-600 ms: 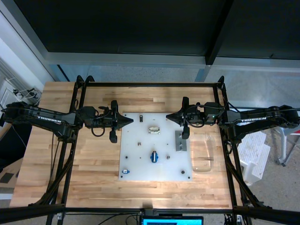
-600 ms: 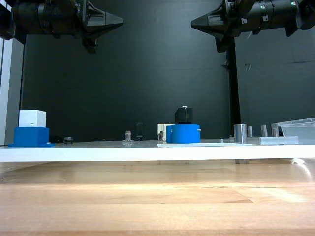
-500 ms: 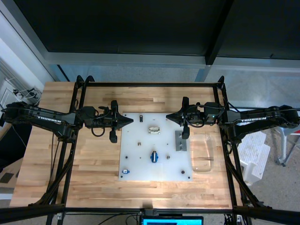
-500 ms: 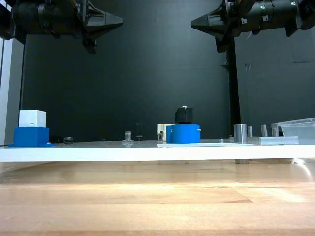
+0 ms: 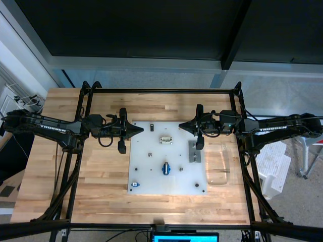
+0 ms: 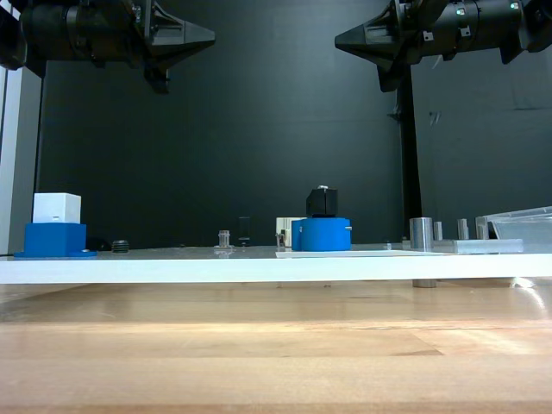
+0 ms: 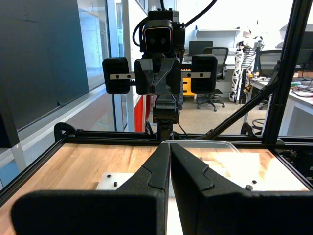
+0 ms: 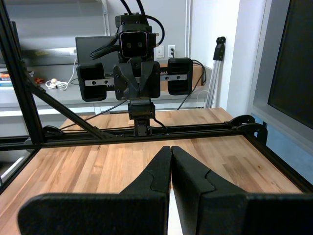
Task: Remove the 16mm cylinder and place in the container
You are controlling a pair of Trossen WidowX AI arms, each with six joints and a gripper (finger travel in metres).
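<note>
High view: TROSSEN-lettered arms [image 5: 50, 127]; left gripper [image 5: 142, 129], right gripper [image 5: 181, 126] high over board [image 5: 151, 174], jaws closed, empty.

Black left gripper [image 5: 143, 129] over the left edge of the white board [image 5: 151, 176], black right gripper [image 5: 180, 126] over its far right; pale wooden table [image 5: 101, 196] striped in planks; silver-grey 16mm cylinder [image 6: 421, 233]; clear container [image 5: 219, 166]; blue fitting [image 5: 165, 169]; grey block [image 5: 195, 151]; white cube [image 6: 57, 208] on a blue base [image 6: 54, 239].

- The whole table [image 5: 101, 166] and board [image 5: 146, 174] are viewed from above the near edge, looking downward.
- The board is seen level and close from that edge.
- The left gripper [image 6: 211, 36], upper left, and the right gripper [image 6: 338, 39], upper right, are shared by both views.
- Each wrist view is aimed along one gripper at the other.
</note>
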